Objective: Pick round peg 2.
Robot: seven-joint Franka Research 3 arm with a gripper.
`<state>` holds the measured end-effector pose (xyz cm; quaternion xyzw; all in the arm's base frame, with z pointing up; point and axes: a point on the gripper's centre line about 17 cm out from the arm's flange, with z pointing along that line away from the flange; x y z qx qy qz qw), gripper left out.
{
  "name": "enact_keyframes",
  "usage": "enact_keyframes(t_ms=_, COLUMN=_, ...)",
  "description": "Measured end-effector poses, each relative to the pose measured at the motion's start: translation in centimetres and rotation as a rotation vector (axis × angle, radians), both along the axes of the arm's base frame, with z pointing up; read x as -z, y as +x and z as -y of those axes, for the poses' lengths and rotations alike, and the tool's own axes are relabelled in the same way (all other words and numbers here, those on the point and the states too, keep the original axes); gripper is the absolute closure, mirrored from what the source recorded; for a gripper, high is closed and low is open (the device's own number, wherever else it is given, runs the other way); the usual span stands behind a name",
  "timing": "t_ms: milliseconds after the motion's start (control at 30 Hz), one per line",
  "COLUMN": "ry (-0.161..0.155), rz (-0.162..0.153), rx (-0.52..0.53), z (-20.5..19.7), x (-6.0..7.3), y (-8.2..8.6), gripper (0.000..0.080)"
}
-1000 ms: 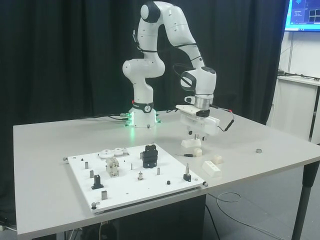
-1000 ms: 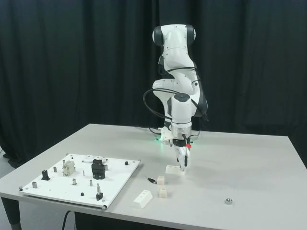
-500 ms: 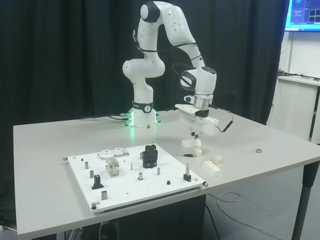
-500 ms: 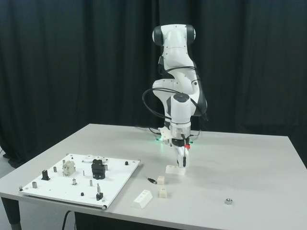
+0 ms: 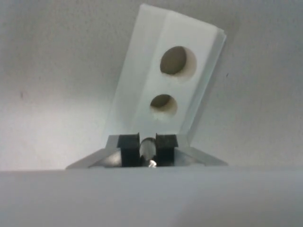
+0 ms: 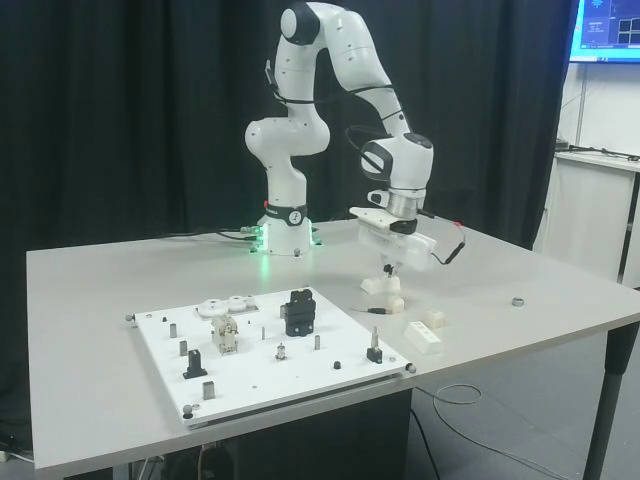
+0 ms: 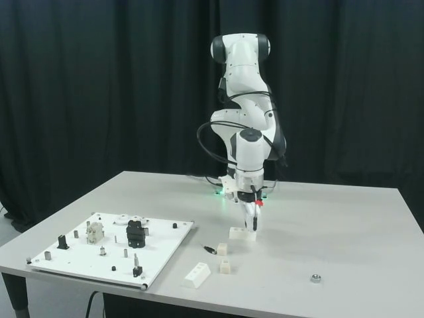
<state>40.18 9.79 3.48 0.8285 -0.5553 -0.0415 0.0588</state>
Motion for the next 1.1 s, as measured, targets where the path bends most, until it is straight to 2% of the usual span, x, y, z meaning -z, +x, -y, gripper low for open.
enact_keyframes(t_ms=200, ry=0.001, rz=0.005, rx=-0.006, z=-0.3, x=-0.2, y=0.2, gripper=0.0737)
enact_keyframes(t_ms=400, ry=0.001, rz=0.019, rx=-0.011, z=-0.4, x=-0.9, y=0.6, gripper=0.0737)
enact_keyframes(t_ms=1100, ry=-0.019, rz=0.047, rx=-0.019, z=0.0, x=-4.8, y=1.3, gripper=0.0738)
